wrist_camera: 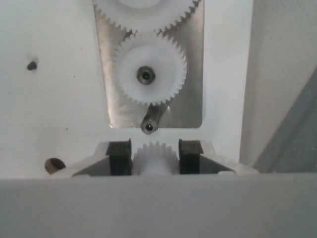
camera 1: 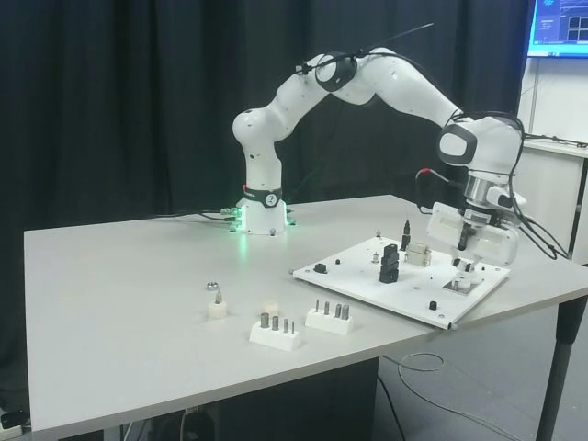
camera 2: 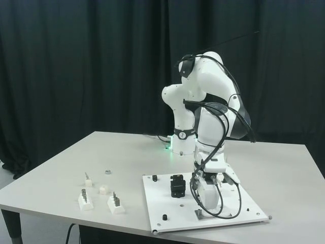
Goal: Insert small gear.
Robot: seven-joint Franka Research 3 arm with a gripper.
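Note:
In the wrist view my gripper [wrist_camera: 155,157] is shut on the small white gear [wrist_camera: 155,154], held between the two black fingertips [wrist_camera: 119,156]. Just beyond the gear a bare metal peg [wrist_camera: 150,122] stands up from the grey metal plate [wrist_camera: 190,101] set in the white board [wrist_camera: 54,104]. A medium white gear [wrist_camera: 148,74] sits on its own shaft beside that peg, meshed with a larger white gear [wrist_camera: 143,12] at the frame's edge. From the room cameras the gripper [camera 1: 466,260] hovers low over the board [camera 1: 354,283] near its right corner.
On the board stand a black block [camera 1: 390,264], a white fixture [camera 1: 418,254] and small black knobs [camera 1: 320,268]. White holders with metal pins [camera 1: 276,329] and a small white part [camera 1: 216,306] rest on the grey table [camera 1: 129,276]. The board lies near the table's edge.

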